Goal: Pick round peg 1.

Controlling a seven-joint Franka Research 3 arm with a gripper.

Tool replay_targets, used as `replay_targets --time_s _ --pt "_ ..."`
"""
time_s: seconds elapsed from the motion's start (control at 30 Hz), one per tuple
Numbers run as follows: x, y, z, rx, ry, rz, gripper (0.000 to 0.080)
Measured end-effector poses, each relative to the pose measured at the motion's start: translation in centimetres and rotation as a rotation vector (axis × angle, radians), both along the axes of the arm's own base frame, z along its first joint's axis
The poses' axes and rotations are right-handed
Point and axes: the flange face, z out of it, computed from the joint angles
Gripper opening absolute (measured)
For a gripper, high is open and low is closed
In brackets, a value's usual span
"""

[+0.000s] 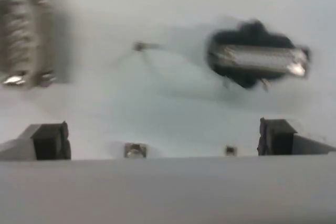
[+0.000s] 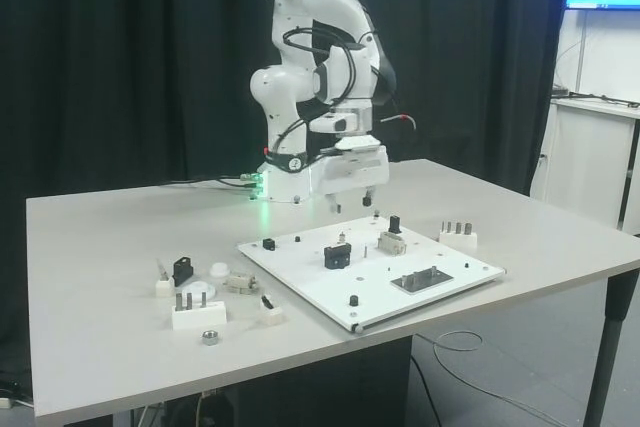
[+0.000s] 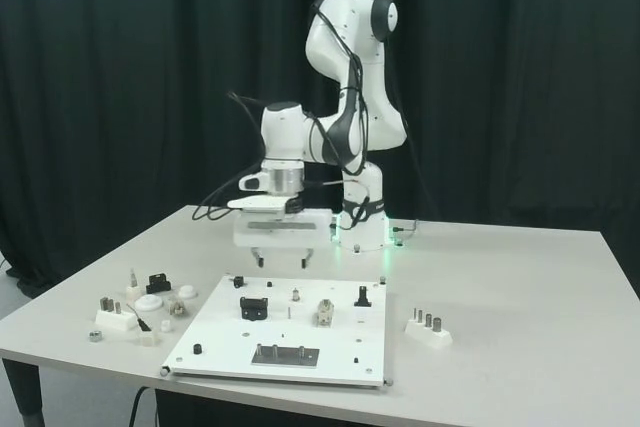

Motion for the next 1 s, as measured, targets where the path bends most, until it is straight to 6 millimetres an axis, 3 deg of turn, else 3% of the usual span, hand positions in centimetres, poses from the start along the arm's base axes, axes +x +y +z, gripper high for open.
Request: replay_targets --time_s 0.37,1.0 --pt "0.7 6.5 0.8 -0.01 -0.016 0.28 0.08" --pt "-0.2 17.6 0.1 -0.001 -0.004 0.459 0.08"
